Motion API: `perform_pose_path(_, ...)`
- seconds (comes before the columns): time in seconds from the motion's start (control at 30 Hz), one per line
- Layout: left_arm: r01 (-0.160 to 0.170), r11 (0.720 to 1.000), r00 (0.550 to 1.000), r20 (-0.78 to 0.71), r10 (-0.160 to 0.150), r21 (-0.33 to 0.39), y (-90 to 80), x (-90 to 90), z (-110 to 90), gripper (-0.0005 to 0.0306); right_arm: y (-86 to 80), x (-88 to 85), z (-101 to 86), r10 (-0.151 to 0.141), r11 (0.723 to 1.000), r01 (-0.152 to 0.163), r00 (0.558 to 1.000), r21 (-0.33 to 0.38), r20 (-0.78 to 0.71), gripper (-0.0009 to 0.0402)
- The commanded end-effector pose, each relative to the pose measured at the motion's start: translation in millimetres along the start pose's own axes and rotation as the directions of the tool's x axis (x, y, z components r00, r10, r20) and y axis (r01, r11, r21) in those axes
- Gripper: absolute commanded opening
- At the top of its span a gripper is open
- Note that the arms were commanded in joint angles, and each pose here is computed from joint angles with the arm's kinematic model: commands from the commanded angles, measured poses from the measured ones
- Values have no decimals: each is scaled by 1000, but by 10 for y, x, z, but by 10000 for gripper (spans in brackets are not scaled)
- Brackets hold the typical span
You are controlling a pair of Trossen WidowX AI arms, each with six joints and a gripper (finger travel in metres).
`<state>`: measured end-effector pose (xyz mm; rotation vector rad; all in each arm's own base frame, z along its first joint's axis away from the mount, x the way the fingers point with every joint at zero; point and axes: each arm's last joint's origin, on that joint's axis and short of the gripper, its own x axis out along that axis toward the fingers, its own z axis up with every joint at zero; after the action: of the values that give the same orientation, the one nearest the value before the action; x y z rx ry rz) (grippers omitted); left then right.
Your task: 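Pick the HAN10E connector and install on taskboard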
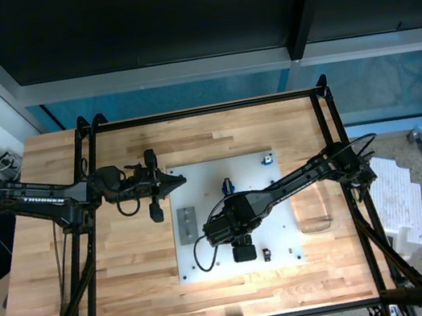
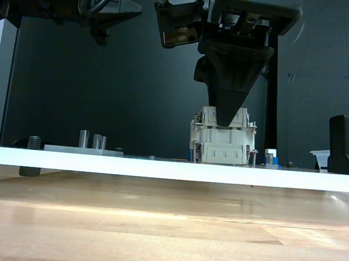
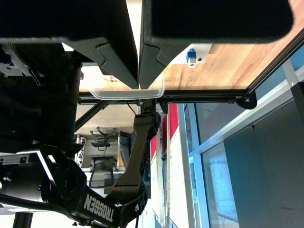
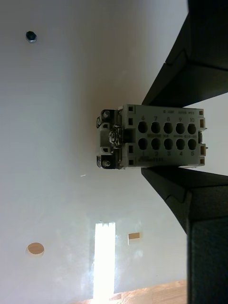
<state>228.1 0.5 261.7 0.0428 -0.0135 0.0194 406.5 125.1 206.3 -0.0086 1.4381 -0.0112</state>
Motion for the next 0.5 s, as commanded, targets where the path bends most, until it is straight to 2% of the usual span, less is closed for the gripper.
perform_pose_path(0.03, 0, 1000, 1000, 1, 0, 0, 0, 0, 2, 1, 6, -14, 1, 2, 1000, -2, 1000, 1, 8, 136)
perform_pose_path(0.5, 0, 1000, 1000, 0, 0, 0, 0, 0, 1, 1, -16, -219, -25, 9, 1000, -9, 998, 6, 58, 312)
